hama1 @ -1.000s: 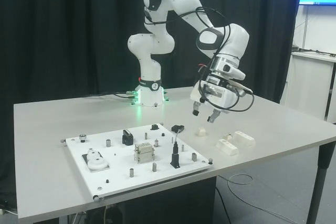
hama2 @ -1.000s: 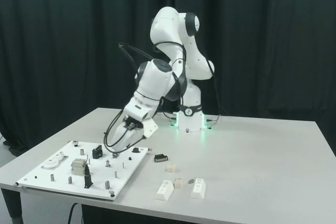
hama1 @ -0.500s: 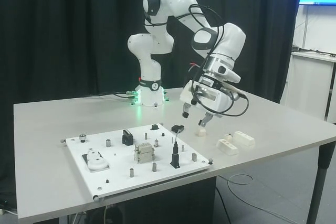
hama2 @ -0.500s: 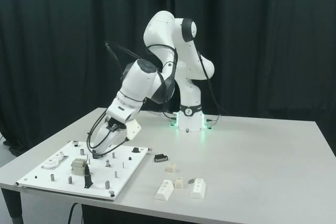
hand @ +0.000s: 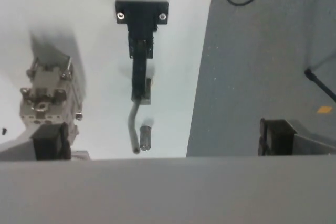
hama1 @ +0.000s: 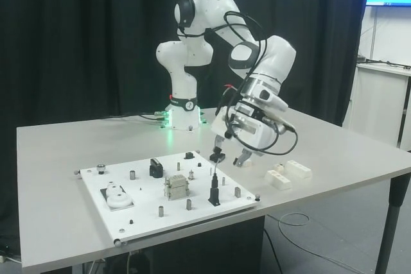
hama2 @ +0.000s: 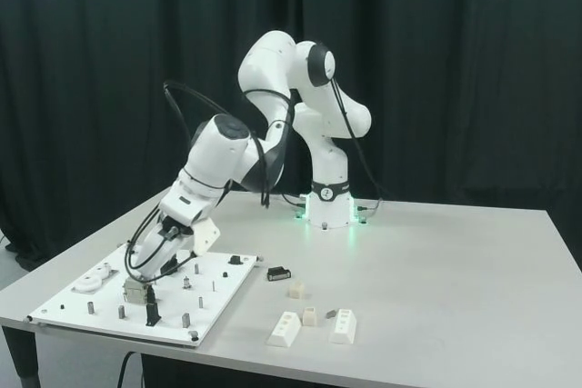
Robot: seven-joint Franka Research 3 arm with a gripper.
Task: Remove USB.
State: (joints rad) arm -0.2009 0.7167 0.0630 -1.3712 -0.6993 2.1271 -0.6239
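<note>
**Claw above the board, USB plug not yet touched**

The claw (hama1: 228, 156) hangs over the white board (hama1: 138, 213) at its edge nearest the table's (hama1: 51, 158) front corner, tilted and well clear of the surface. In the wrist view its two black fingertips (hand: 51, 141) stand wide apart with nothing between them, so it is spread and empty.

The thing to be pulled looks to be the black USB plug (hama1: 214, 195), standing upright in its black holder on the board, just beside the grey metal connector block (hama1: 176, 187). From the wrist camera the plug (hand: 140, 61) appears as a black stem rising from a screwed-down base, with a thin grey pin (hand: 133, 127) beside it; whether that pin belongs to the plug or is a separate post I cannot say from this angle.

As for progress, the plug is seated and upright, so the removal itself is all ahead. What remains, as I judge it: centre the fingers over the stem, descend, close on it, and draw it straight up out of its holder. Several white blocks (hama1: 288, 174) lie on the table off the board, well apart from the work.
</note>
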